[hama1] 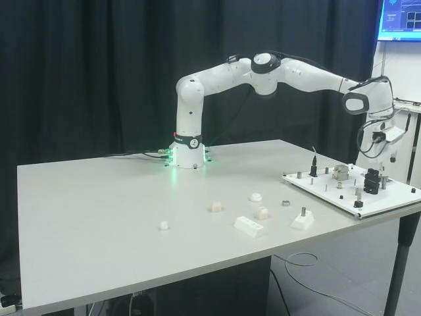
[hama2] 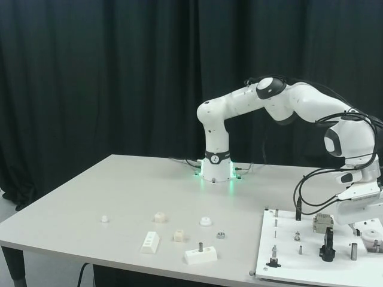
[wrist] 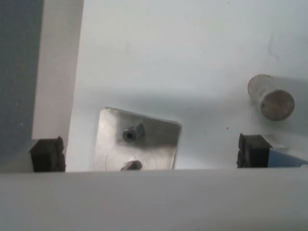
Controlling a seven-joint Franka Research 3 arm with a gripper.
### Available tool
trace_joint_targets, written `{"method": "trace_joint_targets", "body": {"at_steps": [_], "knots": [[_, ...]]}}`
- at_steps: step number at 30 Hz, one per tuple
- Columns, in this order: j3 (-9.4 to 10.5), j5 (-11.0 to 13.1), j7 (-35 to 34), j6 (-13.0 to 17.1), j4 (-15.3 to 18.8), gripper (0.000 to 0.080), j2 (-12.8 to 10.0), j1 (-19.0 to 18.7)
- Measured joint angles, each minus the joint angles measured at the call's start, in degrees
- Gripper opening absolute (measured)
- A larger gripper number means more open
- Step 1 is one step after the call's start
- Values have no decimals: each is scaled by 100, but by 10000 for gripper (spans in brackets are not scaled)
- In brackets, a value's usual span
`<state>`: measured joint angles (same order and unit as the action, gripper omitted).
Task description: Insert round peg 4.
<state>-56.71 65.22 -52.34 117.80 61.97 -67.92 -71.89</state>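
Item: round peg (wrist: pixel 272 97), grey cylinder, standing upright on the white assembly board (wrist: pixel 192 48); long axis vertical, flat end face turned toward the wrist camera. In the wrist picture it lies at about 2 o'clock from the midpoint of the pincer (wrist: pixel 150 153), beyond the black fingertip (wrist: pixel 253 150) on that side, so outside the gap and not between the pads. Whether this is peg 4 cannot be told.

Item: pincer, spread wide, holding nothing; the two black fingertips sit well apart with the other pad (wrist: pixel 47 154) near the board's edge.

Item: metal plate (wrist: pixel 137 140), grey, square, fixed to the board with a screw head (wrist: pixel 130 135); lies between the fingertips, directly under the gap.

Item: Franka arm (hama2: pixel 299 104), white, stretched from its green-lit base (hama2: pixel 216 170) out over the board (hama2: pixel 287 263) at the far end of the worktop (hama2: pixel 119 191); wrist poised above the board's fixtures (hama2: pixel 325 245).

Judgement: the coming move turns on a sideways shift toward 2 o'clock until the upright peg stands centred between the pads, then a straight descent along its vertical axis

Item: small white blocks (hama1: pixel 249 226), loose on the worktop, well apart from the board
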Motion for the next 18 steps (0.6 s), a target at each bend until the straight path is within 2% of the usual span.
{"method": "trace_joint_targets", "body": {"at_steps": [18], "knots": [[6,-1,-229,327,121,800,-83,-77]]}}
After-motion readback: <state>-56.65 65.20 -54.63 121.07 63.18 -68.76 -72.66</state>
